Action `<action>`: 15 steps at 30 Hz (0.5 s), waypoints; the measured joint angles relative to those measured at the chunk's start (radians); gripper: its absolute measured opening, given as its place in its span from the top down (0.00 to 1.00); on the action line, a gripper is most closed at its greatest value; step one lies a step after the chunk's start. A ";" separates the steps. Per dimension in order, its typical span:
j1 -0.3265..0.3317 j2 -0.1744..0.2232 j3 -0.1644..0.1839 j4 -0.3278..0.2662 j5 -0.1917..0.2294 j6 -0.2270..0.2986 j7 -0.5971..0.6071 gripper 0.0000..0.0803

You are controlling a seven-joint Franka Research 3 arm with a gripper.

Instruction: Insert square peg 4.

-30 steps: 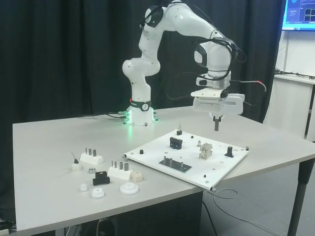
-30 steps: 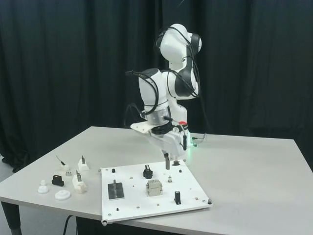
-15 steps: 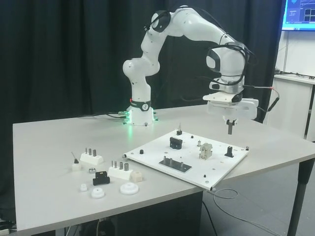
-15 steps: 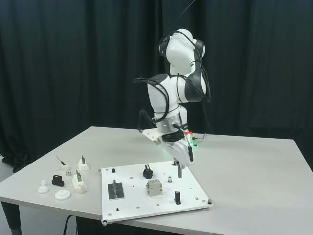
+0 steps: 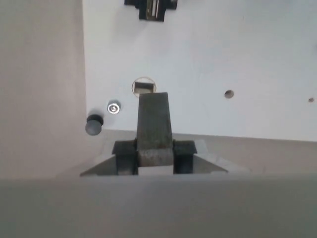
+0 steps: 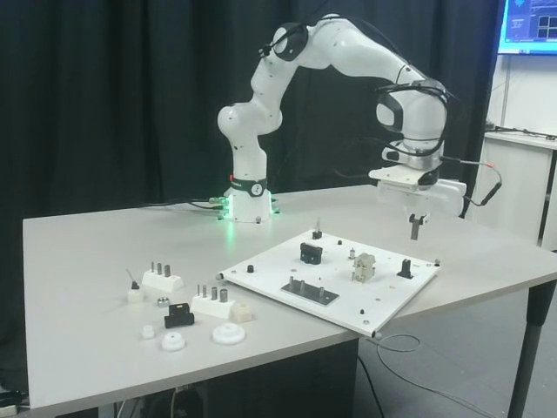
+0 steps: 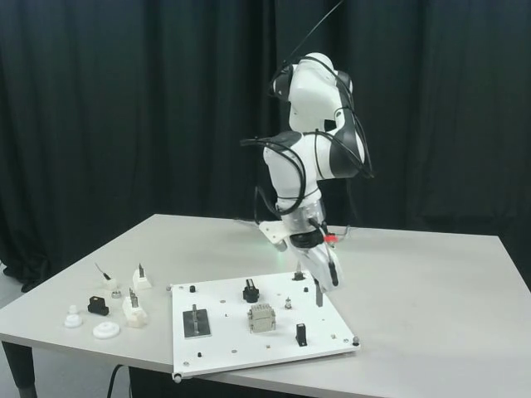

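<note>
A: Where is the grey square metal peg [image 5: 154, 126] held?

B: It is pinched upright in the black two-finger tool [image 5: 154, 149], centre of the wrist frame, above the white square assembly board [image 5: 237, 64] near its edge. A round recess with a square socket [image 5: 143, 86] is seen just past the peg tip.

A: Risk?

B: The socket rim could be struck if offset or twist is left uncorrected; jamming or slip in the grip is judged likely.

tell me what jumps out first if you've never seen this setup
The white arm arches from its base at the back of the grey table and holds its tool above the far corner of the white board, shut on a grey square peg. In the wrist view the peg's tip hangs near a round hole in the board. Small white and black loose parts lie on the table beside the board.
</note>
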 joint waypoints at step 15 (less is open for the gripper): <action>0.033 0.039 0.004 0.000 0.000 0.034 0.119 0.81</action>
